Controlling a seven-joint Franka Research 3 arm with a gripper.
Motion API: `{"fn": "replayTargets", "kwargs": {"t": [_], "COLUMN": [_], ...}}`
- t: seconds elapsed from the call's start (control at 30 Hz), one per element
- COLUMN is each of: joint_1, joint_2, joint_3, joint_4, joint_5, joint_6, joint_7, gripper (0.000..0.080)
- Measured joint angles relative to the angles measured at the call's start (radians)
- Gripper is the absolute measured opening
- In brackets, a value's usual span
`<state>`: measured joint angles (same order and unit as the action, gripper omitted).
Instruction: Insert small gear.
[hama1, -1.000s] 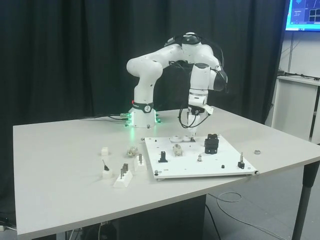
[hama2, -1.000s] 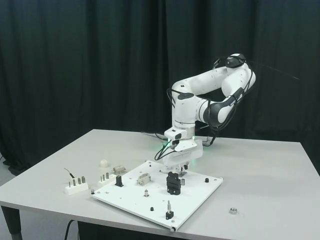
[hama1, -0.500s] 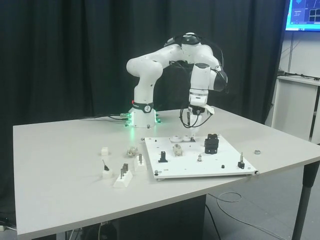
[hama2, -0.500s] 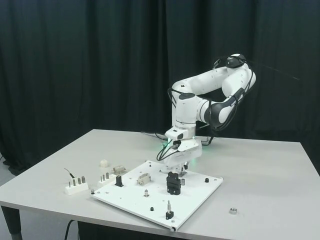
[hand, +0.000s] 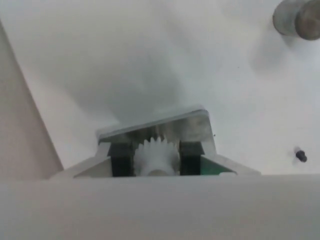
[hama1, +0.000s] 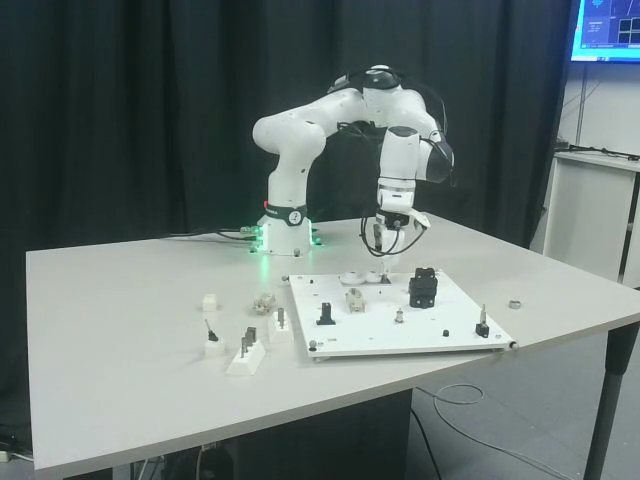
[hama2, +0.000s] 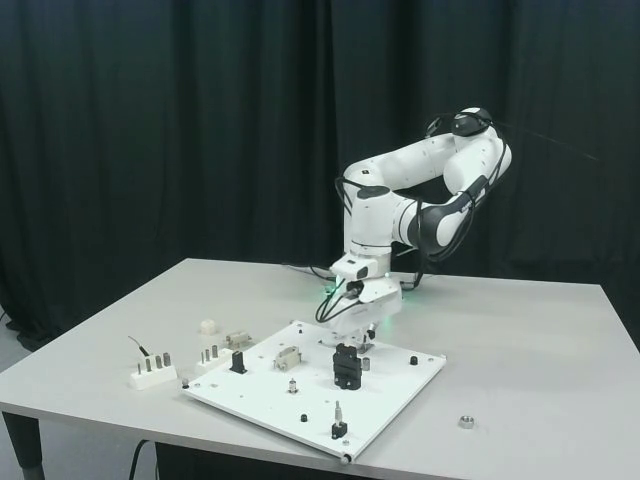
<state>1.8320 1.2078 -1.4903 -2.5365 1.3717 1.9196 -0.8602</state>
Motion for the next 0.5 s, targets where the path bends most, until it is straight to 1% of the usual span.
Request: {"fn": "replayTargets", "kwargs": {"t": [0.2, 0.4, 0.5], "joint_1": [0.000, -0.001, -0.002], "joint_2": [0.000, 0.000, 0.000], "joint_3": [0.000, 0.001, 0.003], "joint_4": [-0.001, 0.000, 0.001], "joint_5": [0.001, 0.002, 0.002], "joint_6": [0.000, 0.000, 0.001], "joint_7": [0.089, 0.093, 0.072], "gripper": [0.0194, 0.0194, 0.0194]}}
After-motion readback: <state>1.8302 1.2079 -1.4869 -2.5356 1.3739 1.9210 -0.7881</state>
